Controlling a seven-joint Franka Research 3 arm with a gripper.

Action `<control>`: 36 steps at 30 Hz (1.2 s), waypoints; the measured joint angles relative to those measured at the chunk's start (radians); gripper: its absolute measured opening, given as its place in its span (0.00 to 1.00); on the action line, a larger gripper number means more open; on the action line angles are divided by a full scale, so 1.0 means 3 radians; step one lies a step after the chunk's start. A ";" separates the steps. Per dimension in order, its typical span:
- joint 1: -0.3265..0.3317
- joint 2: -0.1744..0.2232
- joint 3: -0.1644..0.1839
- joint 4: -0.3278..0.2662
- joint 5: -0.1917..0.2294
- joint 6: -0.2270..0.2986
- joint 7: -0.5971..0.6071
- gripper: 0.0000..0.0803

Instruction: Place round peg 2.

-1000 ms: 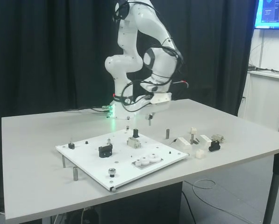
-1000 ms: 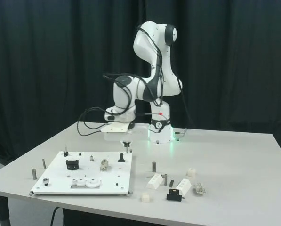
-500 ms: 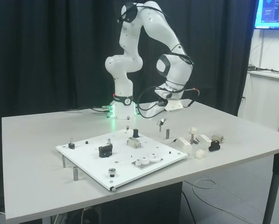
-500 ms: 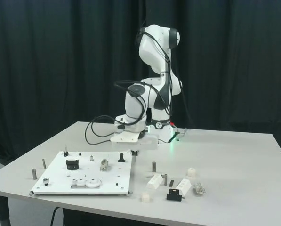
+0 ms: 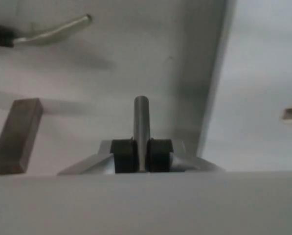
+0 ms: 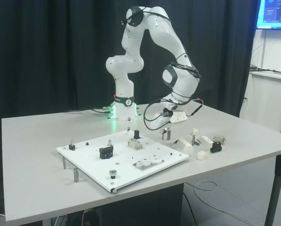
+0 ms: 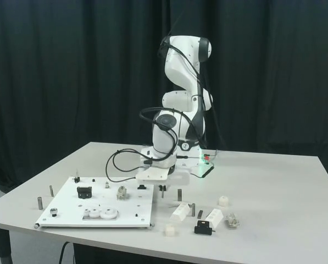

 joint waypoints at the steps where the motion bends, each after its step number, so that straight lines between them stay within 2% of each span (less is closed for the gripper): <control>1: -0.0003 0.0015 0.0014 0.0006 0.0000 0.0000 0.0013 0.09; 15: -0.0060 0.0163 0.0165 0.0059 0.0000 0.0024 0.0141 0.09; 28: -0.0070 0.0203 0.0213 0.0076 0.0000 0.0031 0.0228 0.09; 29: -0.0070 0.0203 0.0215 0.0077 0.0000 0.0030 0.0234 0.29; 33: -0.0071 0.0203 0.0219 0.0090 0.0000 0.0008 0.0244 0.29; 34: -0.0071 0.0203 0.0219 0.0096 0.0000 -0.0003 0.0244 0.75; 36: -0.0071 0.0202 0.0220 0.0112 0.0000 -0.0036 0.0245 0.75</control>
